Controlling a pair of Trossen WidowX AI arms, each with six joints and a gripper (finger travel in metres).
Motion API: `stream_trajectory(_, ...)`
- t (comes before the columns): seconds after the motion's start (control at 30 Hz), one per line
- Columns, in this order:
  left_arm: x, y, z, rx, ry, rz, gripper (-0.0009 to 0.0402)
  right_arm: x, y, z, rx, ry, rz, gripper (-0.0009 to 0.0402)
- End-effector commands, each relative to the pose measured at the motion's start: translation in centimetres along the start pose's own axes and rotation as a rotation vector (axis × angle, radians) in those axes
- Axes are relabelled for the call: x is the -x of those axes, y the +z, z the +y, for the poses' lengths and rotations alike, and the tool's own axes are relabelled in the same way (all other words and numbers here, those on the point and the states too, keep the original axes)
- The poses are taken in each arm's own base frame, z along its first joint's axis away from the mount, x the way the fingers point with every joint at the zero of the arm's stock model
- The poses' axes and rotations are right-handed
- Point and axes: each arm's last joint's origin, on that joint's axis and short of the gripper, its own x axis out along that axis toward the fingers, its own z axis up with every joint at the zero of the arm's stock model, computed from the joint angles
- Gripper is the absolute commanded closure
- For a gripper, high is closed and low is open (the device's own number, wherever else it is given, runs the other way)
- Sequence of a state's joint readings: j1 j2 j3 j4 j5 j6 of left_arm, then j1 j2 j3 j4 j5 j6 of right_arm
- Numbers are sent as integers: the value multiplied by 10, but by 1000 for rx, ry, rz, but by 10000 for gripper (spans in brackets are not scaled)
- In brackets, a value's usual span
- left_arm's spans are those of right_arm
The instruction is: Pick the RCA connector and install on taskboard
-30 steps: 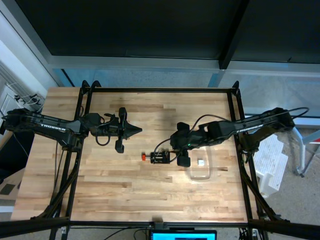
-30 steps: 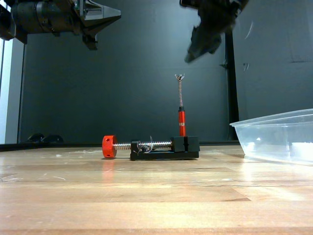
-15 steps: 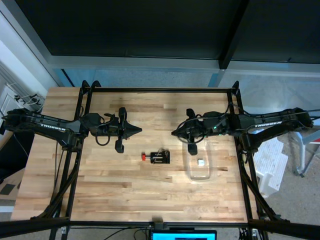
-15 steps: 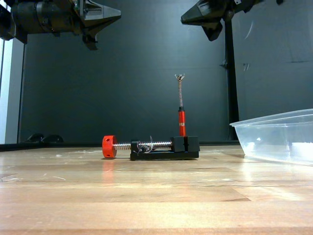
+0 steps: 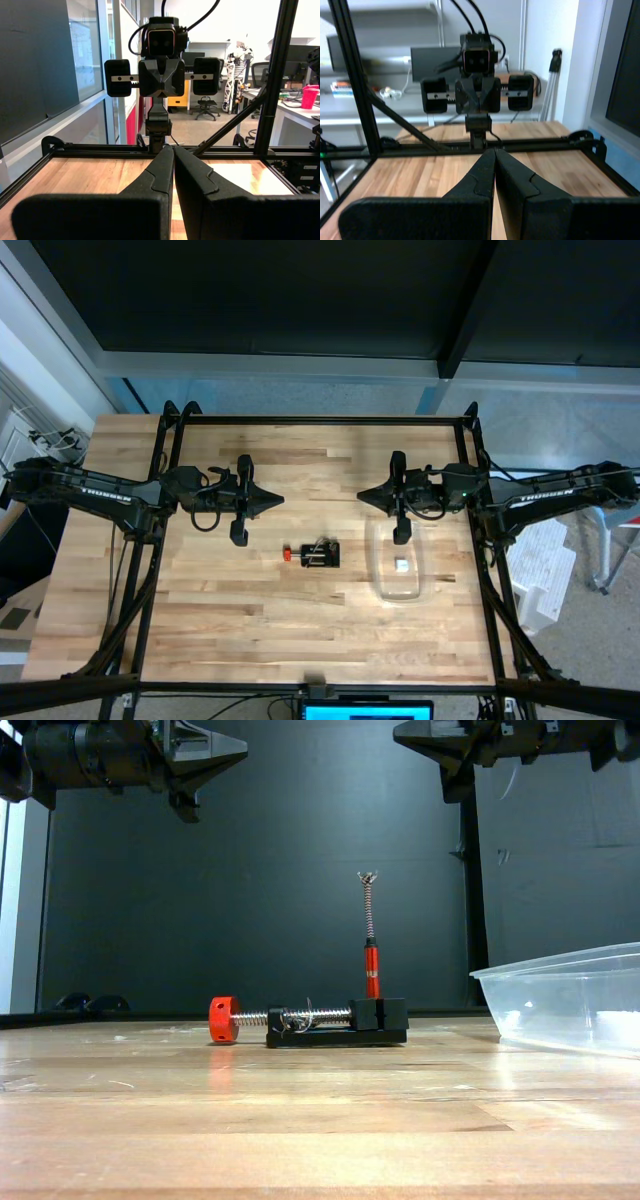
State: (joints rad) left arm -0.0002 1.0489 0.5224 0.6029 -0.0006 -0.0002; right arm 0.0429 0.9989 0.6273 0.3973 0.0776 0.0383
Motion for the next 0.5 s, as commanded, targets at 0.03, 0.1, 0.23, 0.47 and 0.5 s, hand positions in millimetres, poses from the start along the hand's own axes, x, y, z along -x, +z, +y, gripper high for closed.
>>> stream_trajectory(0.03, 0, 0, 0, 0, 0, 0, 393, 5, -6, -1, -4, 1, -30, 393)
stream_trajectory(0.1, 0, 0, 0, 0, 0, 0, 393, 8, -9, -1, -6, 1, -28, 393)
stream_trajectory(0.23, 0, 0, 0, 0, 0, 0, 393, 10, -14, -1, -11, 0, -17, 393)
stream_trajectory(0.47, 0, 0, 0, 0, 0, 0, 393, 10, -16, -1, -9, 0, 3, 393)
stream_trajectory(0.5, 0, 0, 0, 0, 0, 0, 393, 10, -16, -1, -9, -1, 8, 393)
